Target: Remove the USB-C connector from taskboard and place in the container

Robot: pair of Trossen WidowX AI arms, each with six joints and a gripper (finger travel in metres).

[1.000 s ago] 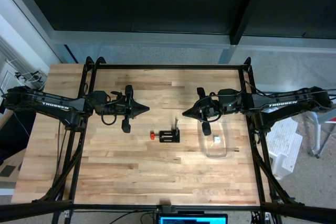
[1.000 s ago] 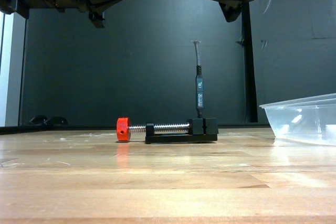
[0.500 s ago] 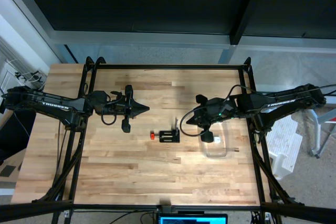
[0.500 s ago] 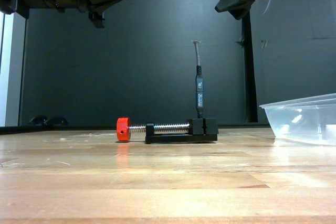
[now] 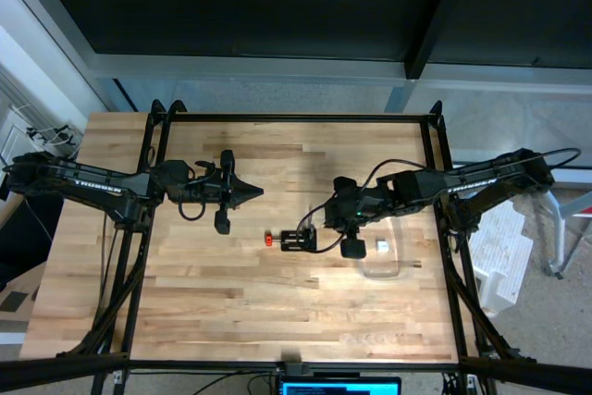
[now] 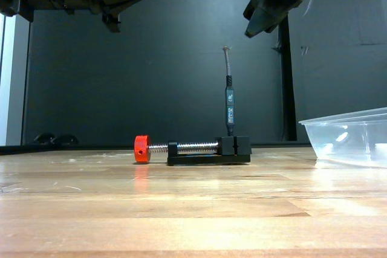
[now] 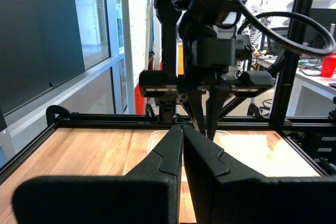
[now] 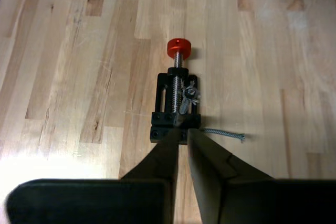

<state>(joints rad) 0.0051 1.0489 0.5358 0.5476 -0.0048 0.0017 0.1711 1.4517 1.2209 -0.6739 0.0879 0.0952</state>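
— USB-C connector (image 6: 230,108), short dark stick-like plug: any change?
— None. Still standing upright in the small black block taskboard (image 6: 236,148) with the orange-red knob, on the pale wooden table (image 6: 181,209). Not yet touched.
— Then where the change?
— Right gripper (image 6: 249,30). Half a second back, hanging nearer the clear shallow plastic container (image 6: 351,131). Now swung inward and tipped down, hovering above the plug and a little toward the container side, well clear of its top. Looks straight down on the block in the wrist view.
— Claw?
— Black fingers (image 8: 160,163) parted by a mere slit, holding nothing. Probably needs widening before closing round the plug.
— And the left gripper (image 7: 182,129)?
— Parked high over the left of the table, pinched together, empty, unmoved.
— Meaning?
— Approach under way, extraction not begun. Still to come: descend, grip, pull straight up, carry across to the container standing near on the right.
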